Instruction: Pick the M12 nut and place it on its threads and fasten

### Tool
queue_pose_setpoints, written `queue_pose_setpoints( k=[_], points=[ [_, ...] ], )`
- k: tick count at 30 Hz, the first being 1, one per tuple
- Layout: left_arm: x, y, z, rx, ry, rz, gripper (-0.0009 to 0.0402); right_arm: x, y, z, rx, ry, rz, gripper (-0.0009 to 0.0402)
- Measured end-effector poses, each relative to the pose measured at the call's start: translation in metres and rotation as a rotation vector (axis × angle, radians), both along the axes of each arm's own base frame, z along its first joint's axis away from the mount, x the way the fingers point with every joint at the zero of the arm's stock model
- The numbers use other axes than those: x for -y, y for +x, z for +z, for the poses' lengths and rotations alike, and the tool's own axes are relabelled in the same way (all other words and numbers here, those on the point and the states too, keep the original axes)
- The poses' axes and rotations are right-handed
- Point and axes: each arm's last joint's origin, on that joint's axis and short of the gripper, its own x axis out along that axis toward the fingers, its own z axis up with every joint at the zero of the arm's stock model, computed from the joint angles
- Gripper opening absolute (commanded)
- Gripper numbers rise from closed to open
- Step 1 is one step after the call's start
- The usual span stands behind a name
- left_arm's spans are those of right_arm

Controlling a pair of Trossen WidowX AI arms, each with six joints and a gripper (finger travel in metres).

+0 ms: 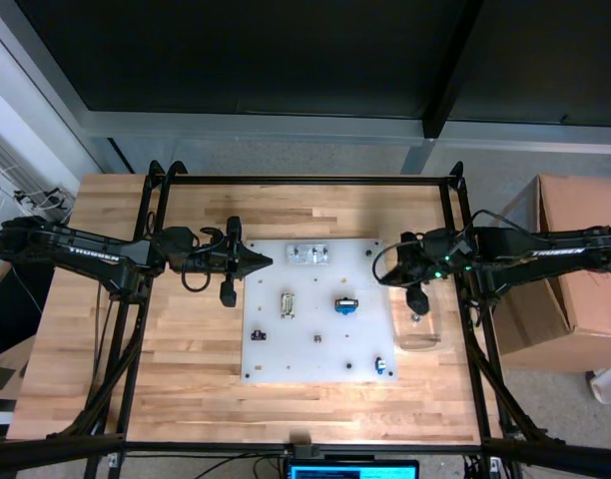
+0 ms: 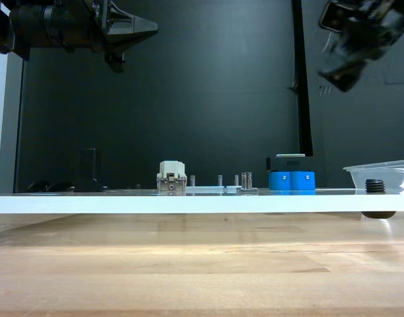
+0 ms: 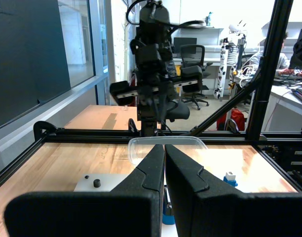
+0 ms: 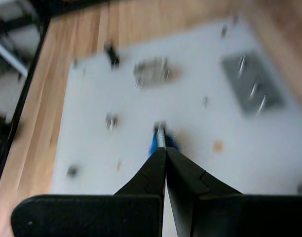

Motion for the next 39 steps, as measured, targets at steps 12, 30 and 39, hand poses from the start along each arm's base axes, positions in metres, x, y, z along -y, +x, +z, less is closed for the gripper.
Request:
queue_pose_setpoints(
  k=[12,30,39],
  points=[
    [0.000,0.000,0.000,0.000,0.000,0.000,0.0000,-0.016,-0.028,0.010,-0.333,0.003,0.079,0.0000],
    [0.000,0.000,0.000,0.000,0.000,0.000,0.0000,-0.022,-0.009,-0.016,-0.748,0.079,-0.160,0.0081],
    [0.000,0.000,0.000,0.000,0.000,0.000,0.0000,-0.026,-0.008,-0.036,-0.743,0.050,-0.195,0.0187]
  ],
)
